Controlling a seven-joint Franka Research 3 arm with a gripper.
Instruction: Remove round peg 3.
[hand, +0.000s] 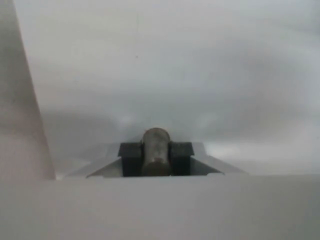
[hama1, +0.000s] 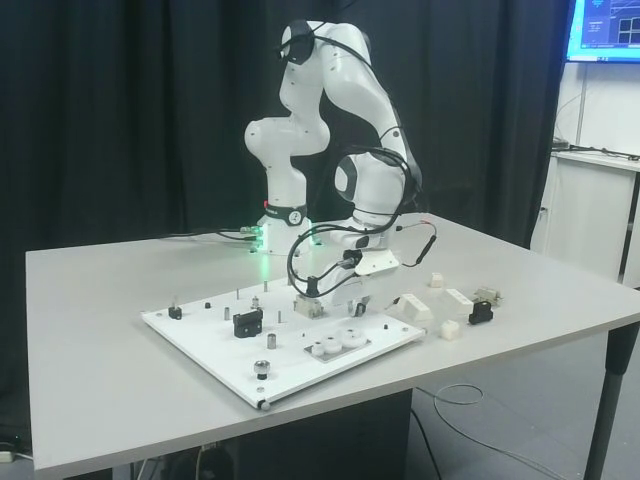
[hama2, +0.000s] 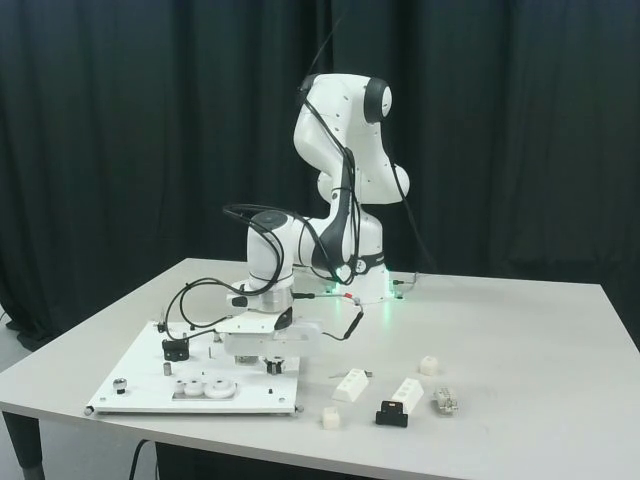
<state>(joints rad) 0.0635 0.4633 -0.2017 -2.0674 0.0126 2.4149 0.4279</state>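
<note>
A: Fingers (hand: 156, 159) first — black pads (hand: 130, 157) closed in on a grey round peg (hand: 155, 150), one pad on each side, touching it. Wrist view only.

B: So the peg sits right between them?

A: Yes, standing up between the pads, its rounded end toward the camera. Its lower end is hidden behind a pale blurred edge across the foreground; can't tell whether it is seated in a hole or lifted.

B: Whose edge is that?

A: Can't say. Pale surface behind as well, probably the white board (hama1: 200, 335), no detail on it.

B: Room views?

A: Neither shows the fingers or the peg clearly. In the first room view the gripper body (hama1: 318, 300) hangs low over the board's far middle, tips too small to make out. In the second room view the gripper body (hama2: 270, 345) is low over the board's right half and hides what's under it.

B: What do the room views add?

A: Board layout: black block (hama1: 247, 322), white gears (hama1: 335, 346), small pegs standing along the far edge, a knob (hama1: 263, 368) near the front corner. Off the board on the grey counter (hama1: 90, 380): white blocks (hama1: 445, 300) and a black-and-white piece (hama1: 481, 312). Second room view shows the same loose parts (hama2: 400, 400) near the front counter edge.

B: Farthest back?

A: White arm (hama1: 330, 80) folded forward, green light at its base (hama1: 258, 237), black curtain (hama2: 120, 120) behind.
</note>
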